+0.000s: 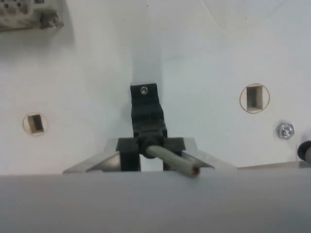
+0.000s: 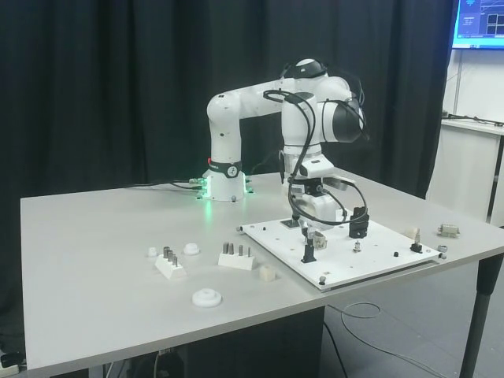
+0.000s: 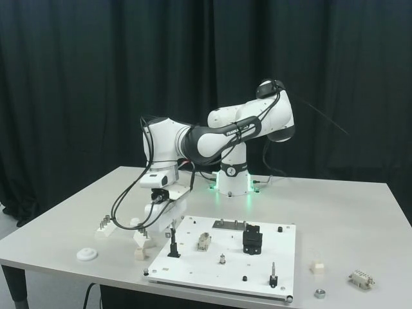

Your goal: Insert USB.

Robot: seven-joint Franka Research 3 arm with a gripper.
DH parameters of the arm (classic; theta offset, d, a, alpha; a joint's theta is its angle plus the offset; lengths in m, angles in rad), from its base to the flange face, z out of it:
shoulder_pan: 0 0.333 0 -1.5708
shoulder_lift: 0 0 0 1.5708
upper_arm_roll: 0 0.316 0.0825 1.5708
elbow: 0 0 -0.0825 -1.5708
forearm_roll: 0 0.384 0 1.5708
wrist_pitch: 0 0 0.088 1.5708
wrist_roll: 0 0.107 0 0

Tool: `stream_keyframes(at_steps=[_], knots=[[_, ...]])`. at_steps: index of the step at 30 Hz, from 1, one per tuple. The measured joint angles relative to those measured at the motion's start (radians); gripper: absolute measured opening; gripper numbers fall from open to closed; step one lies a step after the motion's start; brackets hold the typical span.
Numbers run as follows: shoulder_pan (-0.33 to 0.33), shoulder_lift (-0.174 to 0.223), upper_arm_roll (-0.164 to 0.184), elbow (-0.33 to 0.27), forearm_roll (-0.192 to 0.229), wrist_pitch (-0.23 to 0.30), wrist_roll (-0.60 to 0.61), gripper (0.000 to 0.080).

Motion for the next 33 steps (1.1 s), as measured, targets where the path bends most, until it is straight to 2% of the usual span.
stream_keyframes(at_steps=[20,21,26,27,32,33], knots=[[0.009,0.001,0.000,-0.007,-0.011,0.021,-0.016,0.0113],[0.010,0.001,0.000,-0.007,-0.013,0.022,-0.016,0.0436],[0.017,0.001,-0.010,-0.007,-0.023,0.022,-0.016,0.0436],[0.019,0.001,-0.013,-0.007,-0.024,0.021,-0.016,0.0734],[0.031,-0.001,-0.031,-0.007,-0.029,0.016,-0.015,0.0734],[0.033,-0.001,-0.035,-0.007,-0.031,0.014,-0.013,0.0783]])
